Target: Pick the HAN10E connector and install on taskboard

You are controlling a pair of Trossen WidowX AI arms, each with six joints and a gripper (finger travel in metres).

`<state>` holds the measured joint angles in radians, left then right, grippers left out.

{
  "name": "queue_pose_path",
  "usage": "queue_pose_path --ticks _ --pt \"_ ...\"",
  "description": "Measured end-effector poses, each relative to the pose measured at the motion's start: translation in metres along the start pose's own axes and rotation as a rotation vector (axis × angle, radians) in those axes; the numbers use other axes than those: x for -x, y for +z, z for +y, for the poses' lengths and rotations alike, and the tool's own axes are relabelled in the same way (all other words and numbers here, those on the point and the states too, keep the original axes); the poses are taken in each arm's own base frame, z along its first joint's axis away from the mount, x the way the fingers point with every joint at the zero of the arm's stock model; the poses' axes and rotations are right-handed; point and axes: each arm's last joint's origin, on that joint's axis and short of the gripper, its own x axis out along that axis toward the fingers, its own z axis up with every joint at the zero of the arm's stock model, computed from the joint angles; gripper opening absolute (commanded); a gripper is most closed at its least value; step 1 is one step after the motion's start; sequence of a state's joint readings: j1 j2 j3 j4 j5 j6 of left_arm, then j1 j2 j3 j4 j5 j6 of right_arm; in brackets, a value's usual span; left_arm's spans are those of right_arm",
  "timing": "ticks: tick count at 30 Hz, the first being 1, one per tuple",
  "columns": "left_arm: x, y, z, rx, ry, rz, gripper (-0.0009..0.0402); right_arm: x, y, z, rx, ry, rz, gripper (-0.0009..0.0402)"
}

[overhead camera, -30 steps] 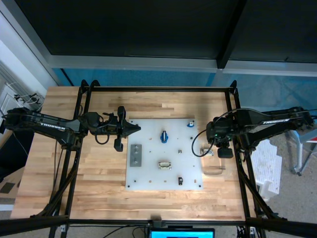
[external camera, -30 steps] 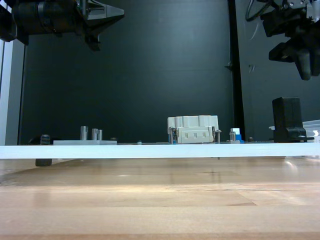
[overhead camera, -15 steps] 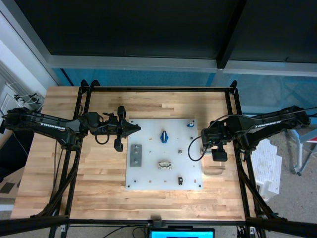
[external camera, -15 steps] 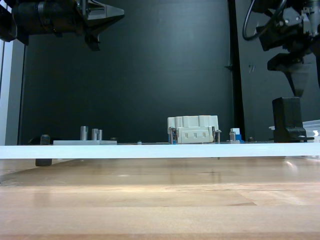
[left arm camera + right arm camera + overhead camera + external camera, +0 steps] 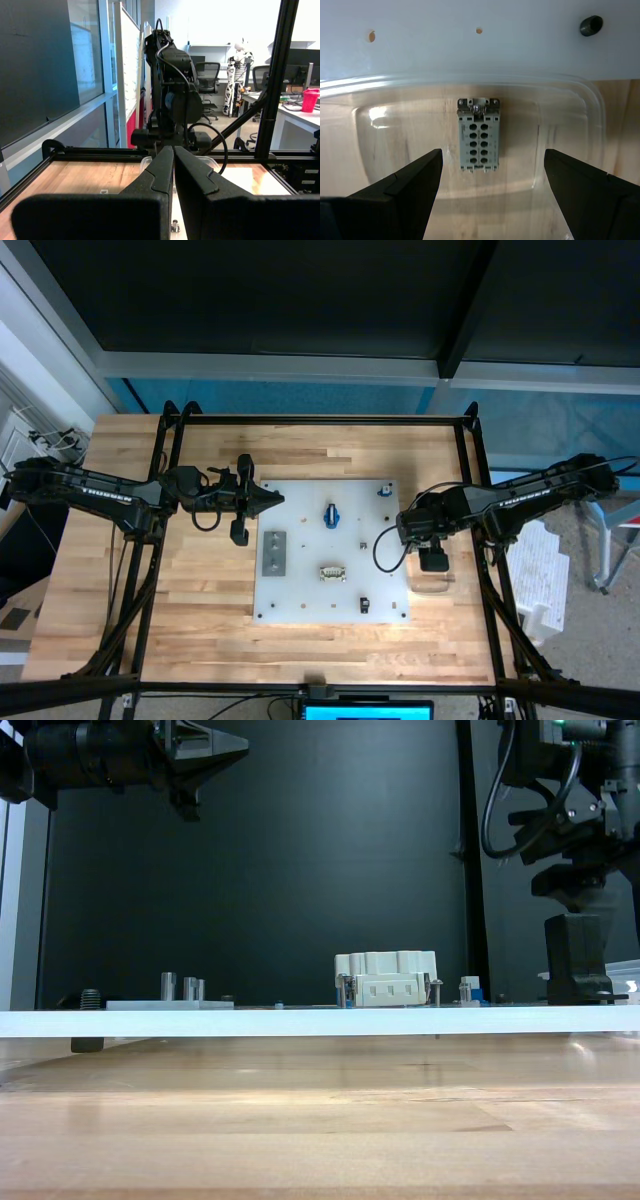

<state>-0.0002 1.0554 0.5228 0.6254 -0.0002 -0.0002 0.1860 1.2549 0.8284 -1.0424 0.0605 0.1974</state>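
Right wrist view is showing us the right gripper [image 5: 492, 151] pointing straight down, its two fingers [image 5: 410, 185] standing wide apart and gripping nothing. We are seeing the HAN10E connector [image 5: 478, 136] lying flat below the gap between them, its two rows of pin holes facing up and its metal-tabbed end turned toward the taskboard [image 5: 470, 45]. It is resting on the floor of the clear tray [image 5: 592, 115], apart from the tray walls, and neither finger is touching it.

From the high view, we are watching the right arm [image 5: 520, 490] reaching in from 3 o'clock, its wrist bending down over the tray, which is sitting just beside the board's 3 o'clock edge. On the board, a beige socket [image 5: 332, 573] is sitting toward 6 o'clock of the middle, a grey metal block [image 5: 273, 552] toward 9 o'clock and a blue knob [image 5: 331, 515] toward 12 o'clock.

We are finding the left gripper [image 5: 270, 498] hanging level over the board's 10 o'clock corner, high above it in the low view, pointing toward 3 o'clock. Its fingers are pressing together, empty, while its arm is stretching in from 9 o'clock.
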Motion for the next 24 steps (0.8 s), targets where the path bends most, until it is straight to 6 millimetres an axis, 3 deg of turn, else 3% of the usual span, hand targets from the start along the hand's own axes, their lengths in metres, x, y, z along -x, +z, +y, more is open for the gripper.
queue_pose_path --ticks 13,24 --pt "0.000 0.000 0.000 0.000 0.000 0.000 0.0001 -0.020 -0.006 0.006 -0.003 0.002 0.002 0.0283" --pt "0.000 0.000 0.000 0.000 0.000 0.000 0.0001 -0.034 0.000 0.008 0.003 -0.027 0.015 0.0283"
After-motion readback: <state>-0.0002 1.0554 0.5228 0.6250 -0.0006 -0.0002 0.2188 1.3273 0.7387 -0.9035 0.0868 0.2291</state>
